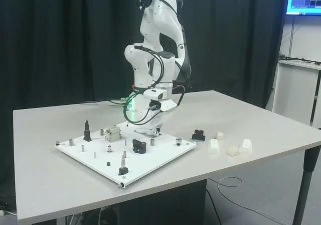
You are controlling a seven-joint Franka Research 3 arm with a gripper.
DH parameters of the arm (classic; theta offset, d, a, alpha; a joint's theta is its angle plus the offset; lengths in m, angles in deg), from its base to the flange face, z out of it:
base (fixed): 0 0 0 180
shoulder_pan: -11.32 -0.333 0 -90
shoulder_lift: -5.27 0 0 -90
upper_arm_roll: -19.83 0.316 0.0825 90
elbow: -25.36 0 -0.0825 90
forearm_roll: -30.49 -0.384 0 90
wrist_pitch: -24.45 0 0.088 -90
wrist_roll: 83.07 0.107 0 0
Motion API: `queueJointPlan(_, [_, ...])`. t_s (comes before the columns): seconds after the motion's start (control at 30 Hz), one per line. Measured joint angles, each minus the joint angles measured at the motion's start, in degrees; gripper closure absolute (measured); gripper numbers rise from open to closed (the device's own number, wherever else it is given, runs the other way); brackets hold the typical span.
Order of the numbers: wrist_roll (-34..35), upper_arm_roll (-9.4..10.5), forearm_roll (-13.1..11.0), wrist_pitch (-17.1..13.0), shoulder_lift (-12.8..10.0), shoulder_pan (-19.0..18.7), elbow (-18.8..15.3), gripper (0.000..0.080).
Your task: Remove small gear.
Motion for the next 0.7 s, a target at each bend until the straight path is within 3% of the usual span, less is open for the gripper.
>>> queueJointPlan(0.37, [2.5,-0.04,-0.1,0.1,0.1,0.0,0.0,0.0666])
queueJointPlan(0.7, [-1.2,-0.01,0.9,0.1,0.2,0.0,0.0,0.0665])
